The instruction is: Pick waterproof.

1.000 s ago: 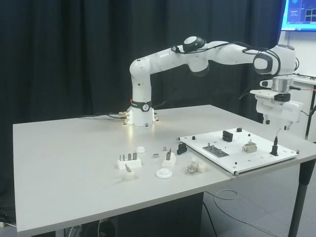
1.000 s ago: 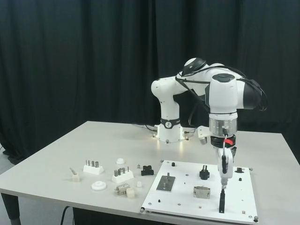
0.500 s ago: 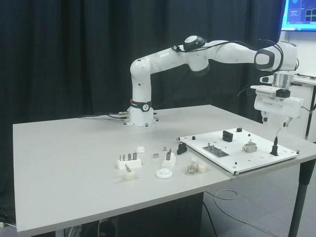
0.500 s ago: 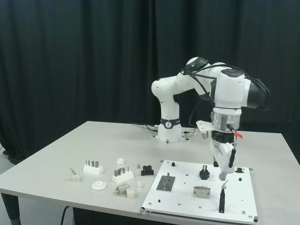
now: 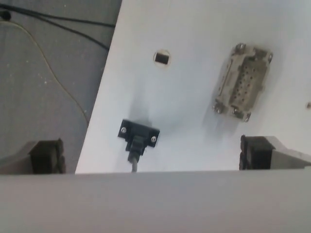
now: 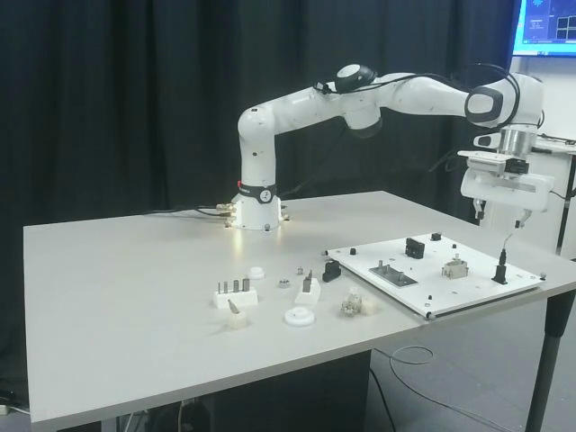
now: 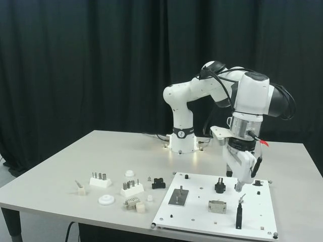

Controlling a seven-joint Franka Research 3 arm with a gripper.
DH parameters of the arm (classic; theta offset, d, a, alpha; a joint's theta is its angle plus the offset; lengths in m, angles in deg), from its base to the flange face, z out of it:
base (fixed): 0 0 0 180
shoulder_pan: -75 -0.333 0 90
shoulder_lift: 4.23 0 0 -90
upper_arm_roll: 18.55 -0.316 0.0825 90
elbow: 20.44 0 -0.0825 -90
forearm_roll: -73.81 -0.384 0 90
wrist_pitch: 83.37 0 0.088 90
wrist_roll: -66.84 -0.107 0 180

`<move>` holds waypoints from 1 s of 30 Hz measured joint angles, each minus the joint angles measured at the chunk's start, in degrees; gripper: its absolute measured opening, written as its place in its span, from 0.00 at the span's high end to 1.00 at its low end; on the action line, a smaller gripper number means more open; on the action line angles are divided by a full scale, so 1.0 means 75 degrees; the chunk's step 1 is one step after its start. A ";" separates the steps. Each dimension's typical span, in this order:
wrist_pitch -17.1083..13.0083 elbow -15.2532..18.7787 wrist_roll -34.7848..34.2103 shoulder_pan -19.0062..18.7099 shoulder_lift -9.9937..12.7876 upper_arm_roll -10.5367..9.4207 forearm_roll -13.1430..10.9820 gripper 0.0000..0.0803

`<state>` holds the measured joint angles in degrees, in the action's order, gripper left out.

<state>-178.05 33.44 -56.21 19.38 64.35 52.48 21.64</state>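
The claw hangs released and empty above the white board at the bench edge. The black waterproof plug stands upright near the board's outer edge, beside the grey connector.

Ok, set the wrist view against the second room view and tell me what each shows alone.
Wrist view only: the floor with cables beside the white board's edge. Second room view only: the whole white arm, the loose parts on the grey table. Both: the gripper, the black upright connector and the grey multi-pin connector.
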 joint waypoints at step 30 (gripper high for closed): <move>0.0095 0.0426 0.1973 0.0151 0.0003 0.0000 0.0818 0.00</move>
<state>-177.34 36.63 -41.42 20.51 64.37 52.48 27.78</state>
